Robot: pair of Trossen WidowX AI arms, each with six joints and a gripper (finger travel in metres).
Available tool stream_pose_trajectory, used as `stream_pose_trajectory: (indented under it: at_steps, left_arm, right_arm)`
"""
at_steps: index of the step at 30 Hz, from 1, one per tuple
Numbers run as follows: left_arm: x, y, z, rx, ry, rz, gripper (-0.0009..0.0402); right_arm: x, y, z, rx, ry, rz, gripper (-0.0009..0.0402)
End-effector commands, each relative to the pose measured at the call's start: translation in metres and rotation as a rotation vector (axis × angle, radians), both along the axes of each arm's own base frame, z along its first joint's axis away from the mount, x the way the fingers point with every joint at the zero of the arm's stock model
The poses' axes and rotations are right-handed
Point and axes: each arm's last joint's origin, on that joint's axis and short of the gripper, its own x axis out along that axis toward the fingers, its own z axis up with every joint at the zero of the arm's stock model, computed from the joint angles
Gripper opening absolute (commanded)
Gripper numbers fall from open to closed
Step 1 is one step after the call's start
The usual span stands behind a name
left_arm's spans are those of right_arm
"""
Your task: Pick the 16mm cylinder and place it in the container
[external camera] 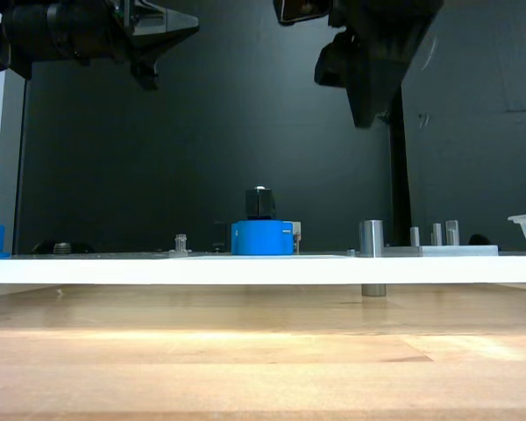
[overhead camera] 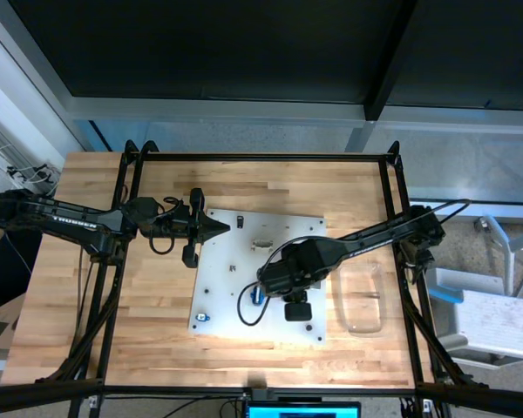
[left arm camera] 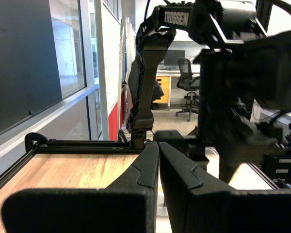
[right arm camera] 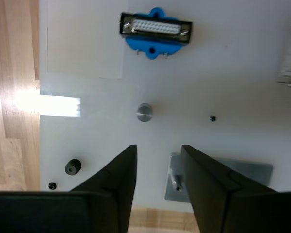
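**Poised for the Pick**

High view: the right hand (overhead camera: 295, 306) hung over the white task board (overhead camera: 244, 287) at centre frame. The clear container (overhead camera: 363, 324) lay just right of the board on the wooden surface (overhead camera: 139, 305). The left hand (overhead camera: 213, 225) sat at the board's upper-left corner, apparently parked clear of the work. "TROSSEN" read along the left arm.

Low view: the 16mm cylinder (external camera: 371, 239) stood upright in the board, right of centre. It was below the lifted right hand and to the right of the blue-and-black part (external camera: 261, 237).

Left wrist view: the left hand's fingers (left arm camera: 140, 165) were clenched together on nothing. "TROSSEN" showed on the opposite arm.

Right wrist view: the right hand's fingers (right arm camera: 119, 174) were spread and empty. The cylinder sat just ahead of them, near a grey block (right arm camera: 218, 179), and the hand looked lined up for a descent.
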Motion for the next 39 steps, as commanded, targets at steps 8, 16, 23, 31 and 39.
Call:
stream_pose_trajectory:
  at_steps: [8,16,23,31,39]
  left_arm:
    - [0.000,0.000,0.000,0.000,-0.001,0.000,0.0000]
    - [0.000,0.000,0.000,0.000,-0.001,0.000,0.0000]
    - [0.000,0.000,0.000,0.000,-0.001,0.000,0.0000]
    - [0.000,0.000,0.000,0.000,-0.001,0.000,0.0000]
    - [0.000,0.000,0.000,0.000,-0.001,0.000,0.0000]
  right_arm:
    - [0.008,0.005,-0.014,-0.039,0.006,0.002,0.0195]
    - [0.014,0.009,-0.028,-0.056,0.027,0.009,0.0197]
    - [0.015,0.012,-0.035,-0.065,0.035,0.014,0.0197]
    - [0.013,0.016,-0.042,-0.067,0.040,0.024,0.0197]
    - [0.013,0.020,-0.053,-0.060,0.022,0.026,0.0197]
